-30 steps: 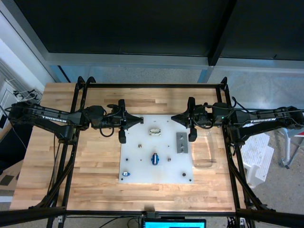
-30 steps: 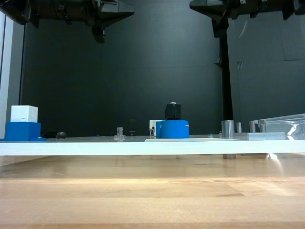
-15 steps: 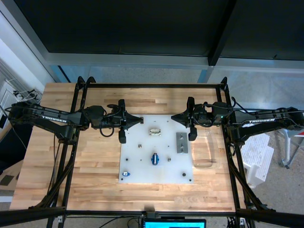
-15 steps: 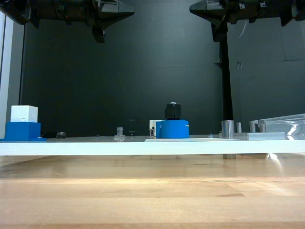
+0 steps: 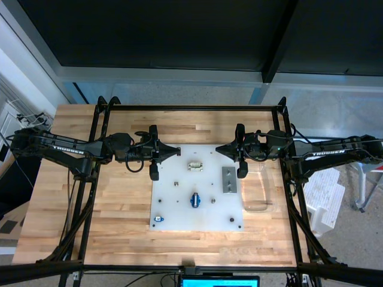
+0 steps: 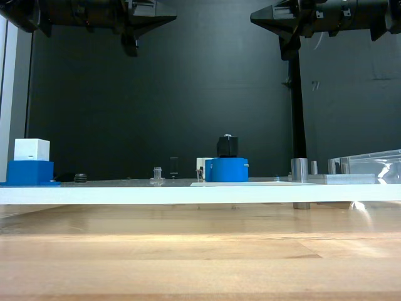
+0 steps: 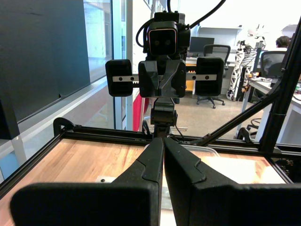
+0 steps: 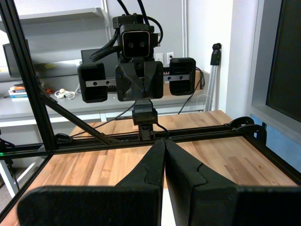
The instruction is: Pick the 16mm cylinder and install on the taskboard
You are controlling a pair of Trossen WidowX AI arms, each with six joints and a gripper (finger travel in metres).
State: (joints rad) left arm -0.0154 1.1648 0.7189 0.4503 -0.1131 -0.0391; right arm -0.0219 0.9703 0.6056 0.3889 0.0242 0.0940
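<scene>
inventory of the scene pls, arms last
large flat white square taskboard: one, white, centre of wooden table
rectangular grey metal block: one, grey, board's right side
blue round fitting: one, blue, board centre
grey multi-pin socket: one, grey, board's far side
blue base with white cube: one, blue/white, board's near-left corner
short silvery-grey round metal peg: one, silvery, upright on board's right part
clear plastic tray: one, clear, right of board
left gripper: one, black, shut, empty, high over board's far-left
right gripper: one, black, shut, empty, high over board's far-right

Left pincer (image 5: 177, 151), right pincer (image 5: 218, 147) above taskboard (image 5: 179, 206) far edge, facing.
</scene>
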